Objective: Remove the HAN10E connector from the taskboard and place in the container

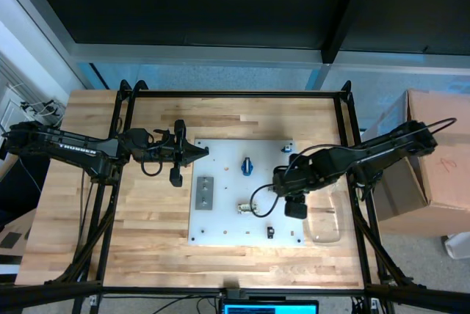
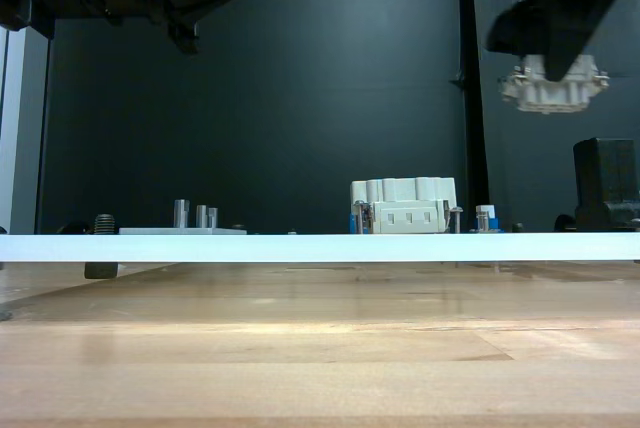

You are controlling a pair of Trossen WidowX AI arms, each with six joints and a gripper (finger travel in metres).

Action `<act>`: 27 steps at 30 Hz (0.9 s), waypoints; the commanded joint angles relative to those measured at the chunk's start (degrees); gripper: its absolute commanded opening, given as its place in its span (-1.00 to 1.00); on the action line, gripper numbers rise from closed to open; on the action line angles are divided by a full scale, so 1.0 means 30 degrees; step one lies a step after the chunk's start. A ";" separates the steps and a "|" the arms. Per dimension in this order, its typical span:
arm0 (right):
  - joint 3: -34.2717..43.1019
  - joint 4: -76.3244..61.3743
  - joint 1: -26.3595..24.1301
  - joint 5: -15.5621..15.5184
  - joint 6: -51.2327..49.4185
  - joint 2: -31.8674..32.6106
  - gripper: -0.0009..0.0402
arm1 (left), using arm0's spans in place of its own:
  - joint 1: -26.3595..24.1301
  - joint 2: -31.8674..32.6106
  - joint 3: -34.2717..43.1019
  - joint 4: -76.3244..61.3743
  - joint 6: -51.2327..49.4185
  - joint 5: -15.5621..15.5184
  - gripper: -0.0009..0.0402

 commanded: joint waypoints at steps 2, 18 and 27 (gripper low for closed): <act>-0.1392 -0.0015 0.0095 0.0015 0.0831 -0.1362 -0.84 | 0.0000 0.0000 0.0000 0.0007 0.0007 0.0007 -0.96; -0.4998 -0.0058 0.2106 -0.0007 0.4182 -0.5319 -0.84 | 0.0007 0.0000 0.0000 0.0007 0.0007 0.0007 -0.96; -0.5894 -0.0058 0.4342 -0.0007 0.5967 -0.5406 -0.84 | 0.0007 0.0000 0.0000 0.0007 0.0007 0.0007 -0.96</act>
